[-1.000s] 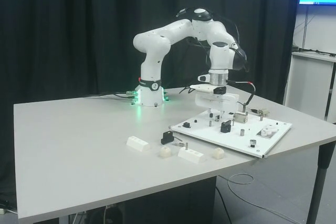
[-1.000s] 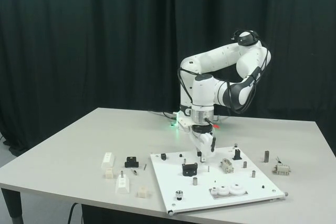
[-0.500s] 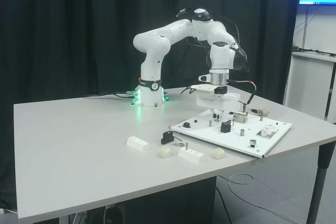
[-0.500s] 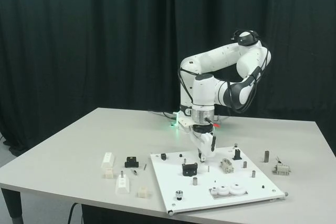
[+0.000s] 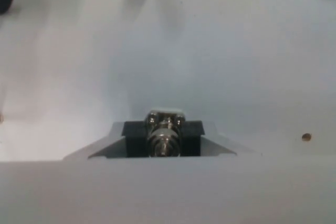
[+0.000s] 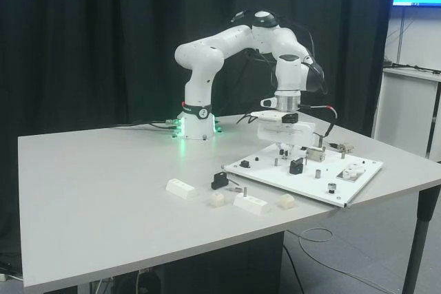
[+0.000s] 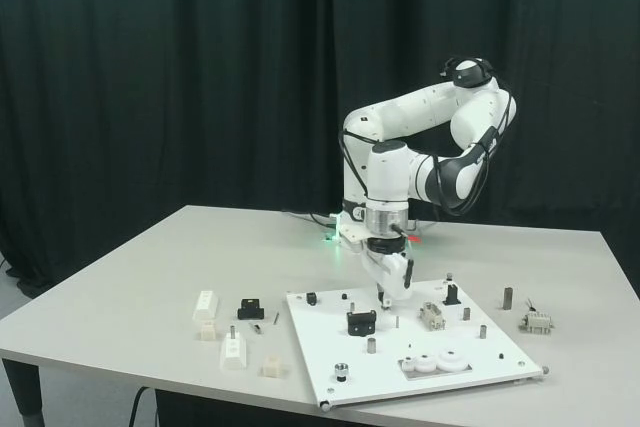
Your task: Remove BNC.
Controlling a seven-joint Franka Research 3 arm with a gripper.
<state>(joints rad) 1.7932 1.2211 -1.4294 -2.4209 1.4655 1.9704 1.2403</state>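
Black curtains hang behind the grey table (image 6: 103,184), and the white board (image 7: 470,372) lies on its right part, with loose blocks (image 6: 180,187) on the table to the left of it. Compared with one second ago, the gripper (image 7: 386,299) has risen a little above the board: before, its tip reached almost down to the surface, and now a small gap shows under it in both room views. In the wrist view the BNC (image 5: 165,136), a small metal connector, sits pinched between the two black pads (image 5: 135,139), which press on it from both sides, and the board surface is seen beyond it. I judge from this that the connector has come free of its socket and travels up with the arm (image 6: 227,43), so the removing itself seems nearly done; what remains is probably to carry it away and put it down. The gripper touches nothing else that I can see.
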